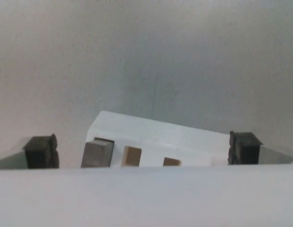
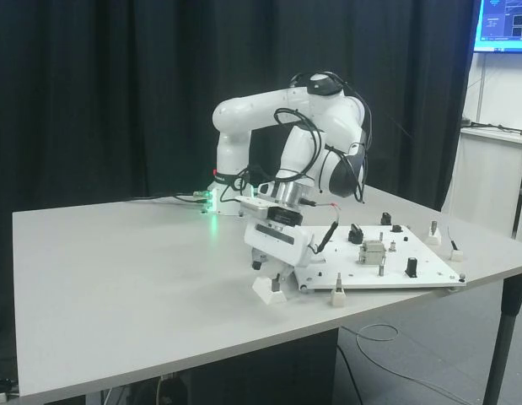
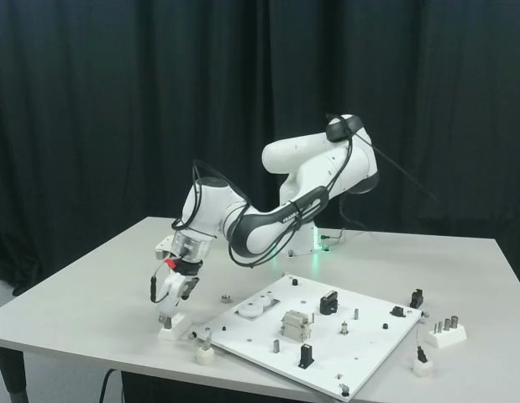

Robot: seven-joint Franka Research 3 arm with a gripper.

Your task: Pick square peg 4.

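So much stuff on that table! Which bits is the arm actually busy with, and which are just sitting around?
In use:
- gripper, open, low over the holder
- small white holder block
- grey square peg standing in it

Sitting around:
- big white board of small parts
- white stand holding grey pegs
- grey table

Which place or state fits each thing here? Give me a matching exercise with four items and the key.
Things:
1. gripper
2. square peg
3. white holder block
4. white board

Places or states:
A. standing in a slot of the holder
B. lying flat on the grey table, carrying small parts
C. open, fingers on either side of the holder
D. on the table right under the gripper, with square slots

Pairs: 1-C, 2-A, 3-D, 4-B
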